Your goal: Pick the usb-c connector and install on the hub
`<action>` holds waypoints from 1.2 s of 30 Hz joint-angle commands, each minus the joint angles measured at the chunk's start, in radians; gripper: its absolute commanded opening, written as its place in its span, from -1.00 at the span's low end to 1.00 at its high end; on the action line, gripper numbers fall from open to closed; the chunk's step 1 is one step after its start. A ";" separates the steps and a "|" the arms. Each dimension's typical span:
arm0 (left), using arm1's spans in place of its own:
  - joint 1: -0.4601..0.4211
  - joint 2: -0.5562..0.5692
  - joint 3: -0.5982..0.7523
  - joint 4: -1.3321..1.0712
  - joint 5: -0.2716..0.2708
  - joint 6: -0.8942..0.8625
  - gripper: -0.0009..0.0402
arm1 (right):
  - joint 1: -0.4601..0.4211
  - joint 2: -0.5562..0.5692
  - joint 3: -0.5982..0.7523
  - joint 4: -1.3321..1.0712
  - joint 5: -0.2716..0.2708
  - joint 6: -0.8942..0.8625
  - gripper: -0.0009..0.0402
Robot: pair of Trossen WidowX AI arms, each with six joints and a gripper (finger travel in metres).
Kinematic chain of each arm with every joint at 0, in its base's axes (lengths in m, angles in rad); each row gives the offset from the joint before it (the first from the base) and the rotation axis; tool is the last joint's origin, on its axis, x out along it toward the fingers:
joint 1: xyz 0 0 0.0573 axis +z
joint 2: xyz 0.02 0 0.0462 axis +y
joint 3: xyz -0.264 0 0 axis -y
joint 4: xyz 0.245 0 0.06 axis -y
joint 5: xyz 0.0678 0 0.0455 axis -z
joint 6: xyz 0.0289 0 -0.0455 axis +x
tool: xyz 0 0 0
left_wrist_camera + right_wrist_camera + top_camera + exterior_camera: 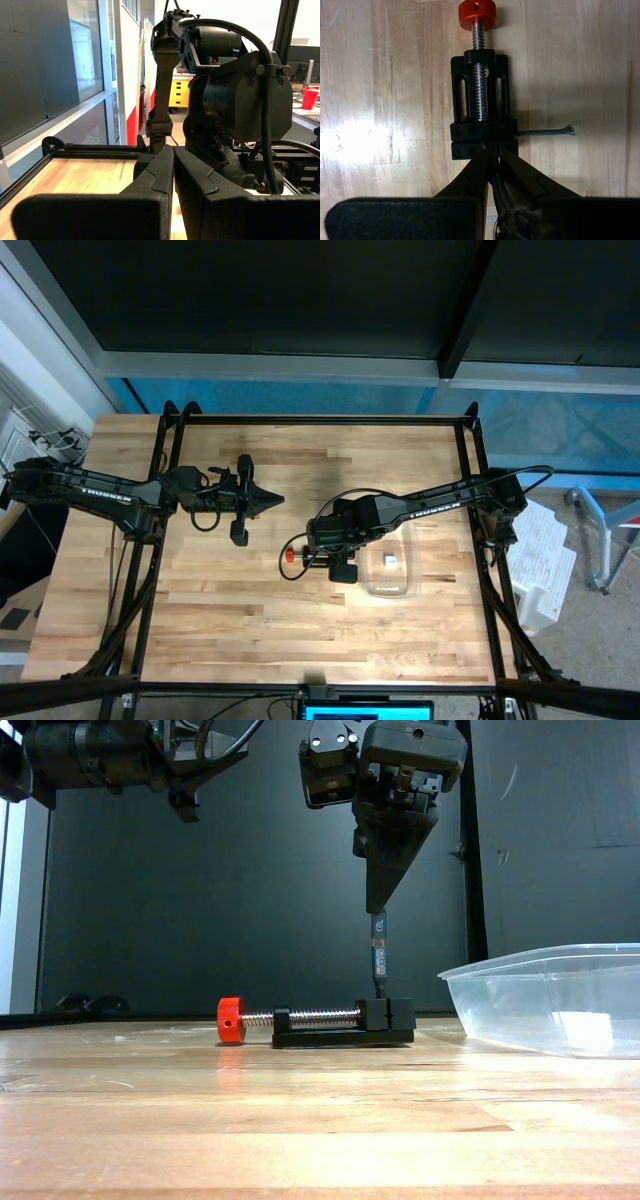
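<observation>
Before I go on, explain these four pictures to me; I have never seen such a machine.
Two robot arms stand at a wooden table. One picture looks down from above, one level along the tabletop, and one comes from a camera on each arm. The left gripper hangs above the table, jaws shut, empty. The right gripper points down, jaws shut on the usb-c connector, held upright with its lower end at a black clamp with a red knob; whether it is seated, I cannot tell. A clear plastic tub sits beside.

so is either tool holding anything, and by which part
Right tool grips the usb-c connector by its top end, upright, lower tip at the vise. Left tool, raised at left, holds nothing.
</observation>
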 commanded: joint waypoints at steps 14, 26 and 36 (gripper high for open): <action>0.000 0.000 0.000 0.000 0.000 0.000 -0.96 | 0.004 0.001 0.000 0.005 0.000 -0.002 -0.96; 0.000 0.000 0.000 0.000 0.000 0.000 -0.96 | 0.004 0.001 0.000 -0.010 0.000 -0.002 -0.96; 0.000 0.000 0.000 0.000 0.000 0.000 -0.96 | 0.006 0.001 -0.017 0.006 0.000 -0.002 -0.96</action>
